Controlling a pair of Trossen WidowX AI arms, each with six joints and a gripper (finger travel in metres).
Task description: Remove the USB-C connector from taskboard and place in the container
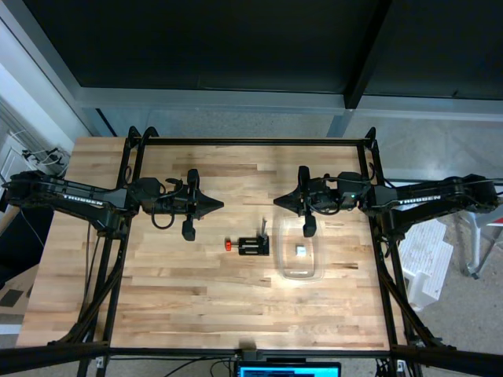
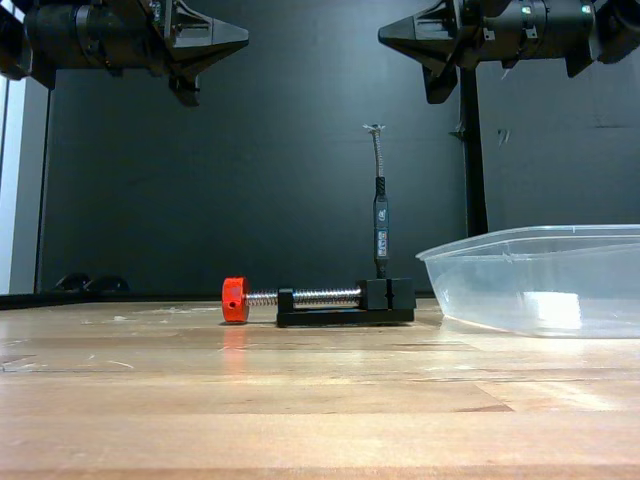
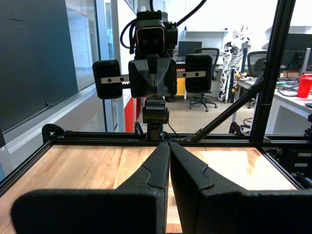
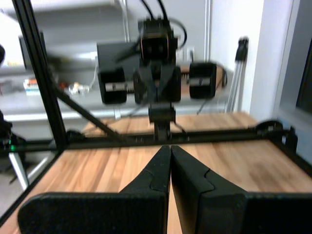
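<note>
Nearest us, container (image 2: 500,275) beside taskboard (image 2: 345,300) holding the USB-C connector (image 2: 381,225) upright; our left hand (image 1: 220,205) and right hand (image 1: 277,201) hover above, closed.

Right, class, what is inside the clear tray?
A white cube lies in the container; its far end is partly hidden under the right arm. The left gripper and right gripper hover shut above the table.

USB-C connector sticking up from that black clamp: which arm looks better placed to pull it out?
Probably the right. The right gripper hangs nearer the USB-C connector than the left gripper, and the container lies on its side.
</note>
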